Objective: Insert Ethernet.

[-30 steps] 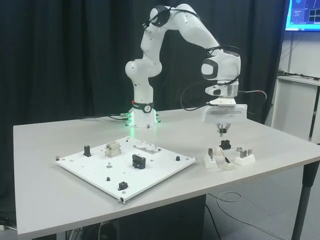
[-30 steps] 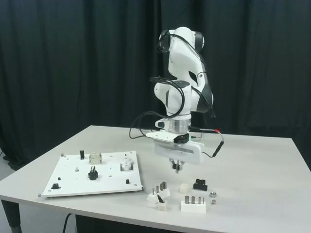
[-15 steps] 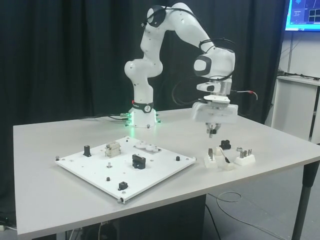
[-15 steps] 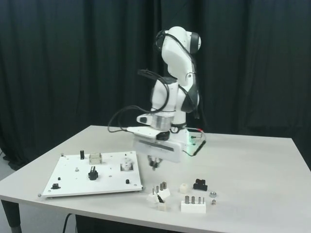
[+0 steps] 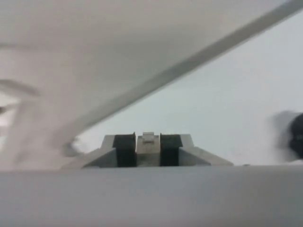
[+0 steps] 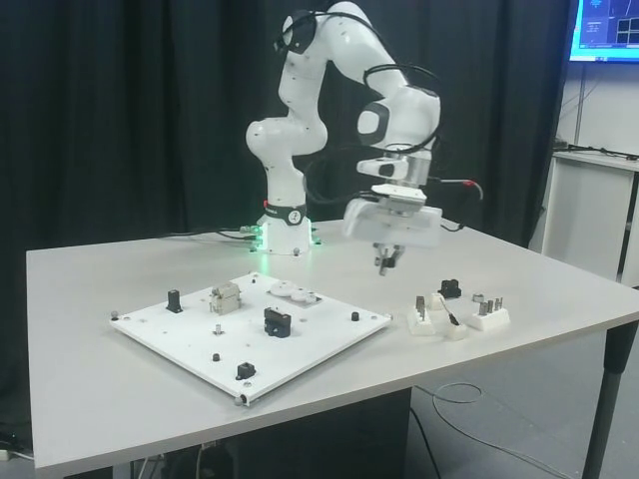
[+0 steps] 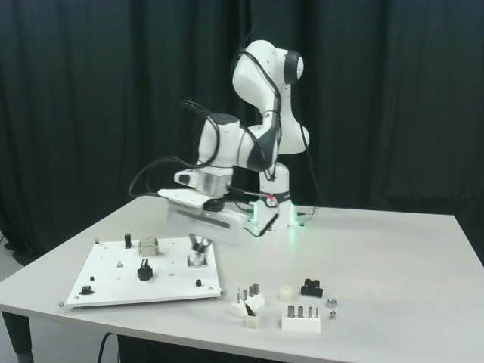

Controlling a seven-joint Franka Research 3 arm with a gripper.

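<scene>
Hand (image 6: 383, 261) closed on small Ethernet plug (image 5: 148, 147), carried above white board (image 6: 319, 344) on grey surface (image 6: 90, 399). Probably light, rigid, latch fragile; best pinched across flat sides.

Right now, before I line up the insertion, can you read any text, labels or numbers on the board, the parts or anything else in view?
None can be read.
Screen in the room's upper corner, first room view: marks too small to read.
White board and its fixtures: no lettering visible.
Loose parts beside the board, such as the white block: no markings visible.
Plug between the fingers, wrist view: no print shows.
</scene>
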